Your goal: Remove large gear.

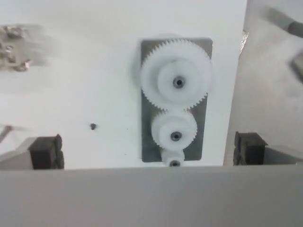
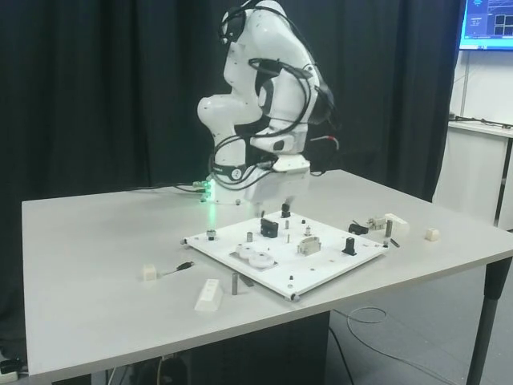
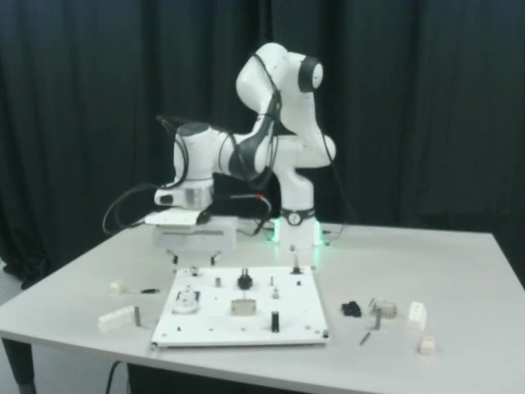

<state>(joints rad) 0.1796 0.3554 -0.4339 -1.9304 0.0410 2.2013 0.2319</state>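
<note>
Step in hand: approach, with hand released, hovering above white board. Large gear seated, meshed with middle gear at 6 o'clock. Next: centring over gear, descending, clenching on rim.

No legible text.
The wall screen shows markings too small to read; the remaining surfaces bear none.
</note>
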